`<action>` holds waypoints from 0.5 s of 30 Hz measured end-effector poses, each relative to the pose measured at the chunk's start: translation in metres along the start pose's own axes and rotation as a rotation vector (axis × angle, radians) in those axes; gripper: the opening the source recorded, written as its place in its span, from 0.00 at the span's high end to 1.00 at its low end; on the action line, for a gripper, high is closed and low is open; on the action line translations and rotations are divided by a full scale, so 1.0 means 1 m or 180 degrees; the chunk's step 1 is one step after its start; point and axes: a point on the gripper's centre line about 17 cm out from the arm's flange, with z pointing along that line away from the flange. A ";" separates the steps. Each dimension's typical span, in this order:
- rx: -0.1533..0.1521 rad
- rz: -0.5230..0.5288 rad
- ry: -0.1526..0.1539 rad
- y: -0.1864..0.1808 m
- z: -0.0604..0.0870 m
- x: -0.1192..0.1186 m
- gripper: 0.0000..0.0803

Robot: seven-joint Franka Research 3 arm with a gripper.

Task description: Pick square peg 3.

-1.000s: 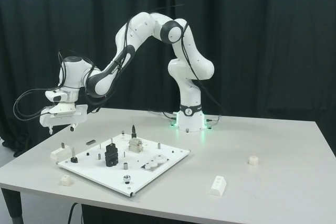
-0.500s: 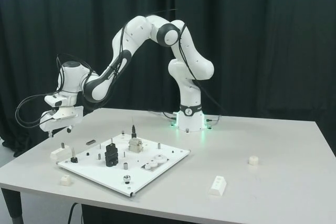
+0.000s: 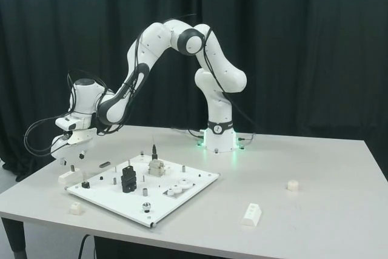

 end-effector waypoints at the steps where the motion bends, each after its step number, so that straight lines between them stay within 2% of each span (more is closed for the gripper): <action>1: -0.0004 -0.0014 0.0001 -0.001 0.002 0.000 0.00; 15: 0.0000 -0.0034 0.0049 -0.021 0.018 0.003 0.00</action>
